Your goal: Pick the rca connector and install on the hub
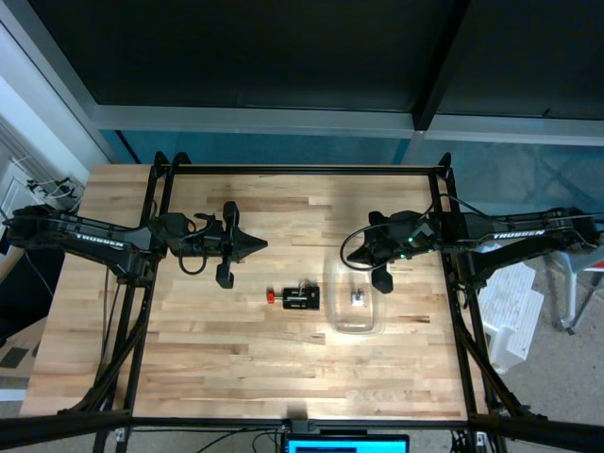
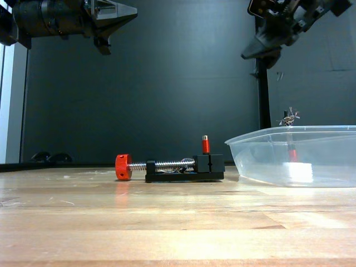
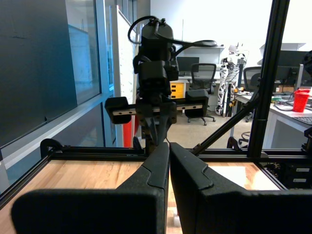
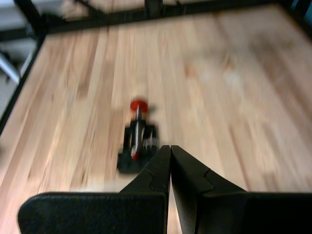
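Note:
The hub [image 1: 302, 299] is a black block with a red knob [image 1: 270, 296] lying at the table's middle; it also shows in the low view [image 2: 183, 165] and the right wrist view [image 4: 138, 142]. Just right of it stands a clear tray [image 1: 340, 321] holding the rca connector [image 1: 359, 297], a tiny greyish piece next to a small white piece. My left gripper [image 1: 260, 245] hangs shut and empty above the table, left of and behind the hub. High above the tray's far end, my right gripper [image 1: 349, 255] is also shut with nothing held.
The clear tray [image 2: 250, 158] sits at the right in the low view, with a white piece [image 2: 296, 171] inside. A black frame [image 1: 302, 170] borders the table's back and sides. Bare wood lies in front of the hub.

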